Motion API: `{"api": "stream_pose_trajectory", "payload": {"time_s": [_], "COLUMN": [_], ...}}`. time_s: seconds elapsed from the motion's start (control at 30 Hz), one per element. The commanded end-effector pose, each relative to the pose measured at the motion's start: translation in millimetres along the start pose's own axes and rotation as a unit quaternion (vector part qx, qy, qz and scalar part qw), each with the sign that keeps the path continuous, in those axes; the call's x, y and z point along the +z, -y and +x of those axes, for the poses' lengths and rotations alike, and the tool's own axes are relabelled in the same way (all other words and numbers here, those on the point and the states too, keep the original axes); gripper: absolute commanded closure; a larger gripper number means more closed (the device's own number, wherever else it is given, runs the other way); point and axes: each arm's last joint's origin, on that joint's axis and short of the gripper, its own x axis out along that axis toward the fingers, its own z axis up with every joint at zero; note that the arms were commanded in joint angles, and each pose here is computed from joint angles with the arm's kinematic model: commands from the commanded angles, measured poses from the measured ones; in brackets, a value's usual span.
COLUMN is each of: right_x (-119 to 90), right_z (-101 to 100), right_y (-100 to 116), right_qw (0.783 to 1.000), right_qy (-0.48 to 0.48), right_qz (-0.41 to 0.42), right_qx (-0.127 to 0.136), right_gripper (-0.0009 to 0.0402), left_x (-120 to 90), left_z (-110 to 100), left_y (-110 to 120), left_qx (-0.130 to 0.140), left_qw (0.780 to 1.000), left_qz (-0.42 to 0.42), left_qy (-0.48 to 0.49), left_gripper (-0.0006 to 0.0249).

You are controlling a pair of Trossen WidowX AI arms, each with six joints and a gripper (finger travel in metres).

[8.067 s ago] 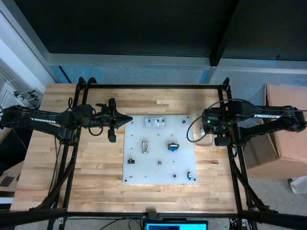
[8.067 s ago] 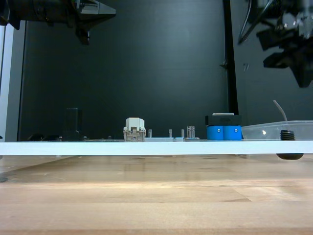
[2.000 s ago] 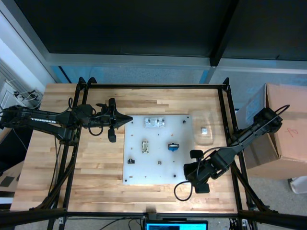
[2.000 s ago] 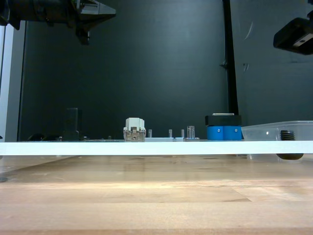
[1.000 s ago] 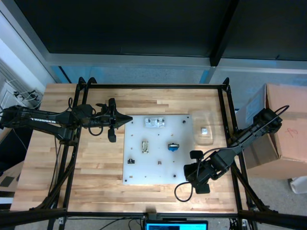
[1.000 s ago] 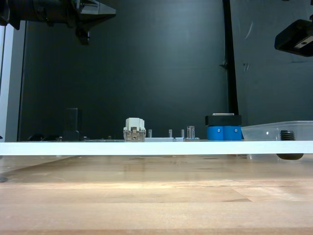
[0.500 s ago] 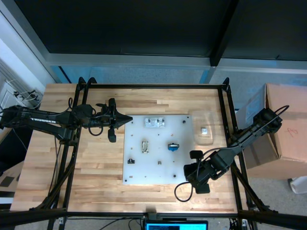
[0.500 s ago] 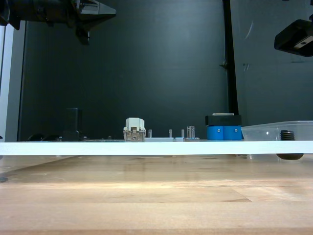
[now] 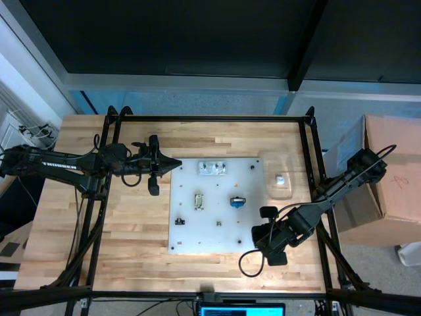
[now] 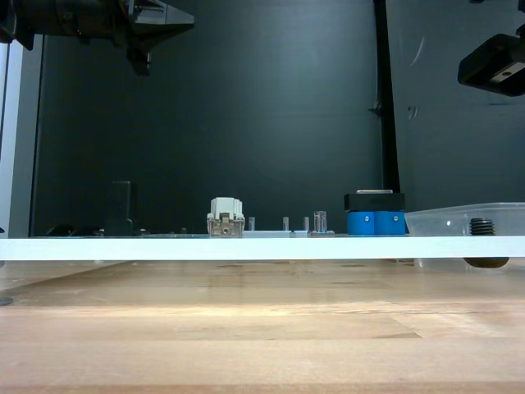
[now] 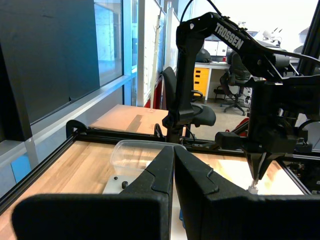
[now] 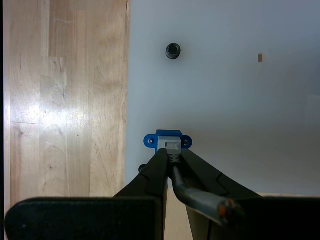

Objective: Pick the RJ45 connector and install on the taskboard

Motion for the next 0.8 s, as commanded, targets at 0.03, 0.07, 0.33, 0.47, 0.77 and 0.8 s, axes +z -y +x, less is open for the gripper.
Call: {"api": "stream_pose_trajectory", "payload": {"time_s": [0.03,0.07,0.33,0.47,0.77,0.8], "right_x": [-1,-1,-5,-7,-7,-7], "right_z": [1,1,11,18,20,19], "right_y": [0,0,0,0,0,0], "right_qw": [1.000,1.000,1.000,1.000,1.000,1.000], "right_qy": [-0.001,-0.001,-0.004,-0.013,-0.005,-0.004], "right_qz": [-0.001,-0.001,-0.006,-0.008,-0.006,-0.006], "right_qx": [-0.001,-0.001,-0.002,-0.007,-0.002,-0.002], "right_gripper": [0.0393,0.0393,0.0393,0.0393,0.0393,0.0393], "left_x": [0,0,0,0,0,0], "left_z": [0,0,0,0,0,0], "left_y": [0,0,0,0,0,0], "left_qx": [0.000,0.000,0.000,0.000,0.000,0.000], "left_qw": [1.000,1.000,1.000,1.000,1.000,1.000], "left_qz": [0.000,0.000,0.000,0.000,0.000,0.000], "left_qy": [0.000,0.000,0.000,0.000,0.000,0.000], "left_gripper": [0.0243,0.0243,0.0243,0.0243,0.0243,0.0243]}}
